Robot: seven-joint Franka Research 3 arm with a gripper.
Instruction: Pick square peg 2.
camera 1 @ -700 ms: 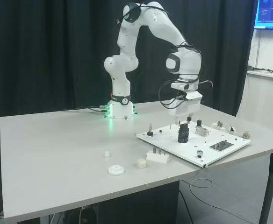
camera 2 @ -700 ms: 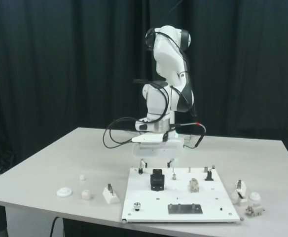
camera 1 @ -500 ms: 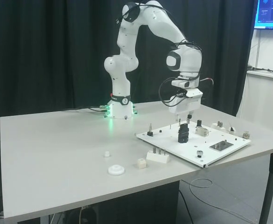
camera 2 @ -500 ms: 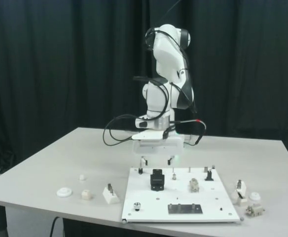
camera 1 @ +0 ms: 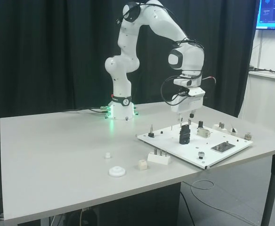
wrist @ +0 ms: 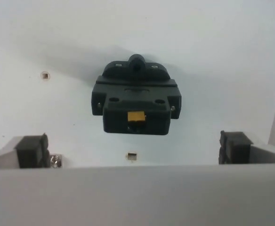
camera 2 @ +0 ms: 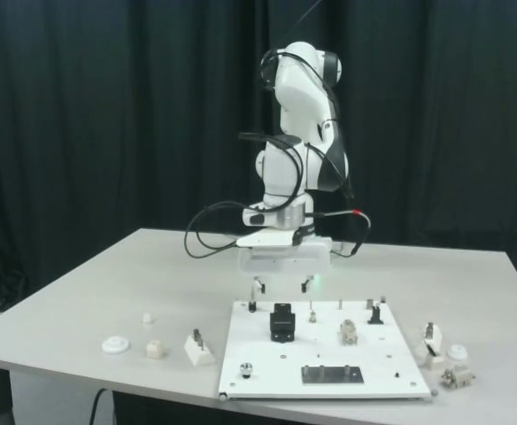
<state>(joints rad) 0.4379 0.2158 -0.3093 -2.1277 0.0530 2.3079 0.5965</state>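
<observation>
- Approach step: the gripper (camera 2: 281, 286) hangs spread wide and empty above the white board (camera 2: 325, 376), over the black holder (wrist: 136, 100)
- I can't tell which piece is square peg 2; locating it comes next

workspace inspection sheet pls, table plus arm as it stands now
surface: grey table carrying a white board near its front edge.
job's things: cannot single out square peg 2; small pegs and a black block stand on the board.
clutter: white disc, small white knob, white cube and a white block with pins lie on the table beside the board.
grippers: gripper hangs open above the board, holding nothing, over the black block.
cables: black cables loop from the wrist.
surroundings: black curtain behind; white cabinet and a screen at the side.
</observation>
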